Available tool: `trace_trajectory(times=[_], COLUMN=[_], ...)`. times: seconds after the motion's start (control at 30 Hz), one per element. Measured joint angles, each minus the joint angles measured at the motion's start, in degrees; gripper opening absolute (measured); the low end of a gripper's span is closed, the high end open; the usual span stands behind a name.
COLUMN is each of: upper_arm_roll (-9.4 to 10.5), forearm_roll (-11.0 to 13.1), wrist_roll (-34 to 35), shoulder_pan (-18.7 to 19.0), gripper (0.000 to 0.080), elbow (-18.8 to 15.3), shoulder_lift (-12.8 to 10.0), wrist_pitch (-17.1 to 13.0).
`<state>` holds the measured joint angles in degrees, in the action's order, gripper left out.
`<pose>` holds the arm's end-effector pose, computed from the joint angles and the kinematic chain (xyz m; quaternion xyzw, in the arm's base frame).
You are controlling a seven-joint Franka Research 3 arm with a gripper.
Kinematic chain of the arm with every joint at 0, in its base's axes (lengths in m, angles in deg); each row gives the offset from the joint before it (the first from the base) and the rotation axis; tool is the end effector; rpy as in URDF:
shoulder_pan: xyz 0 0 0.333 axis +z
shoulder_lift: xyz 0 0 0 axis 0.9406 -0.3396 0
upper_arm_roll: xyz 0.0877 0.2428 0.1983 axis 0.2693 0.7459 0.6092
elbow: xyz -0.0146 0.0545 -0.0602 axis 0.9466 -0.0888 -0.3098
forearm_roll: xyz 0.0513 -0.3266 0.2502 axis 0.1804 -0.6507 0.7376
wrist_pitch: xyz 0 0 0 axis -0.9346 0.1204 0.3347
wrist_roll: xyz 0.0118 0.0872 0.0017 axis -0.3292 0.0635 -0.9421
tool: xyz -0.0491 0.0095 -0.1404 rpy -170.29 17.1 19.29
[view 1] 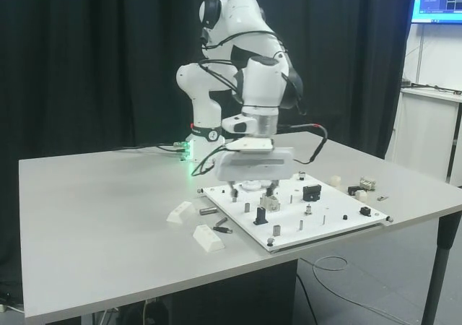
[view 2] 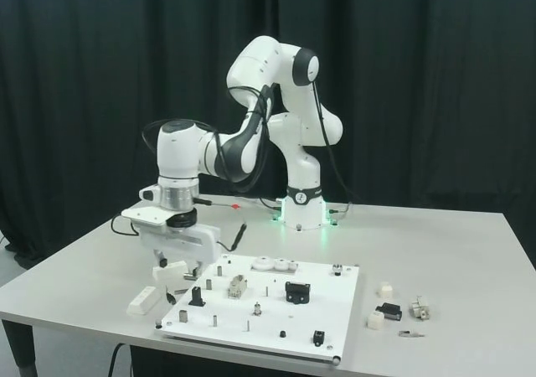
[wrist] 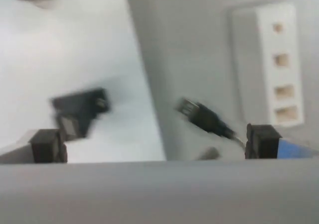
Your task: Remove round peg 2.
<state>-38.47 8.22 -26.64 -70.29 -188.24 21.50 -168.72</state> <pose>0.6755 -0.1702 0.2370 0.8861 -0.4619 0.0292 0.0244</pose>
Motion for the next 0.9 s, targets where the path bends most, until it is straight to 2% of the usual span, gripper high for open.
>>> trace_trajectory(times=[0.17,0.3,0.7,0.9], upper_arm_roll=[0.83,1.5,3.98,4.59], forearm_roll=[1.45,1.72,1.8,1.8], wrist_roll=[0.36,1.3,1.69,2.6], shoulder_pan=[1.11,1.9,2.72,2.93], gripper=[0.08,0.08,0.08,0.08], elbow=[0.86,2.13,8.72,11.49], shoulder_lift=[-0.36,-1.28,-6.78,-9.0], wrist_pitch=[-1.33,-2.37,-2.74,-1.8])
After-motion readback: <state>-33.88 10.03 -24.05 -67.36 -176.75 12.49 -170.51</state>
